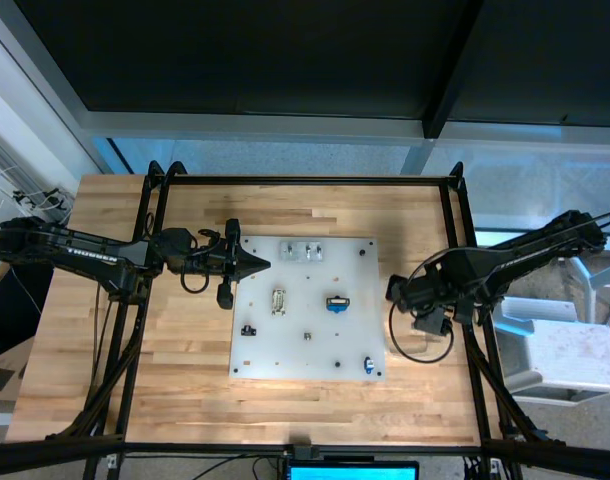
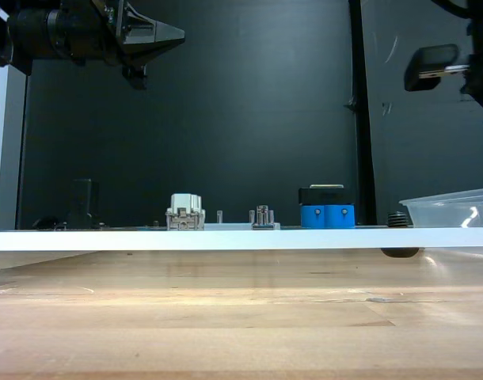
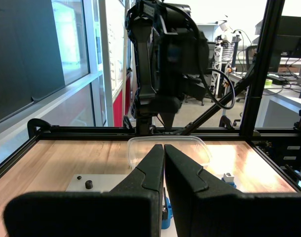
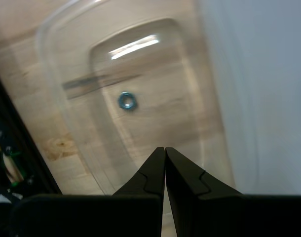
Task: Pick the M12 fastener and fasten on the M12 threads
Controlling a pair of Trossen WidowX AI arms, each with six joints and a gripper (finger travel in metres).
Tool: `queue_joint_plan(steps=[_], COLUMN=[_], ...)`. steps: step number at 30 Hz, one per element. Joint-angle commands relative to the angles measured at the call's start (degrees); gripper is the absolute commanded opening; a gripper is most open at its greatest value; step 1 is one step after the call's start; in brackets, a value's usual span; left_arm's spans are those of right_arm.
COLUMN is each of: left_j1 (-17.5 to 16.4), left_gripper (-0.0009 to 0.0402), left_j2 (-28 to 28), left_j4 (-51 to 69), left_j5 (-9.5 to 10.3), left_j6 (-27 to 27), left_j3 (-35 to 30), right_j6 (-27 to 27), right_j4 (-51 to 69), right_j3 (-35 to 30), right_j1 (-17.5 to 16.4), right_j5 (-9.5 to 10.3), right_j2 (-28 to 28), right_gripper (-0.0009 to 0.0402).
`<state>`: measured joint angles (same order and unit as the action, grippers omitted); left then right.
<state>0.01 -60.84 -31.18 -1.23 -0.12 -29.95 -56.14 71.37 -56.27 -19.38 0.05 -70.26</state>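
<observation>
The M12 fastener, a small silver nut (image 4: 126, 101), lies flat on the bottom of the clear tray (image 4: 66, 128). My right gripper (image 4: 165, 149) hovers above that tray, shut and empty, a short way from the nut. In the high view the right gripper (image 1: 394, 291) sits just off the board's right edge. The M12 threads, a short black ribbed stud (image 2: 397, 218), stand bare near the board's near right edge (image 1: 337, 362). My left gripper (image 1: 261, 264) hangs shut and empty high over the board's left edge (image 3: 164, 148).
The white board (image 1: 285, 340) carries a blue connector (image 1: 335, 303), a grey socket (image 2: 185, 214), a blue-topped part (image 1: 368, 365) and a black post (image 3: 89, 184). The clear tray (image 2: 451, 207) rests on the wooden table to the board's right. A black frame rims the table.
</observation>
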Motion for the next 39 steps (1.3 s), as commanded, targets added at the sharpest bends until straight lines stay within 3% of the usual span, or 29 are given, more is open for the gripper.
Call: queue_joint_plan(steps=[1,6,11,20,39], left_j1=[0.00,-0.02,0.00,-0.02,-0.02], left_gripper=[0.0000,0.0000,0.0000,0.0000,0.0000], left_j2=[-0.02,-0.02,-0.02,-0.02,-0.02], left_j4=[0.00,0.00,0.00,-0.02,0.00], left_j5=[-0.02,-0.02,-0.02,-0.02,-0.02], left_j6=[0.02,0.02,0.02,0.02,0.02], left_j3=[0.00,0.00,0.00,0.00,0.00], right_j6=[-0.35,-0.48,-4.68,-6.56,-6.27], right_j4=[0.00,-0.57,-3.85,-9.40,-16.24], right_j3=[0.66,2.19,4.79,9.05,15.39], right_j1=[-2.62,-5.33,-5.99,-6.25,-6.40], right_j5=[-0.02,-0.04,-0.04,-0.48,-0.44], right_j2=[-1.53,-2.58,-2.56,-2.56,-3.52], right_gripper=[0.0001,0.0019,0.0064,0.0125,0.0135])
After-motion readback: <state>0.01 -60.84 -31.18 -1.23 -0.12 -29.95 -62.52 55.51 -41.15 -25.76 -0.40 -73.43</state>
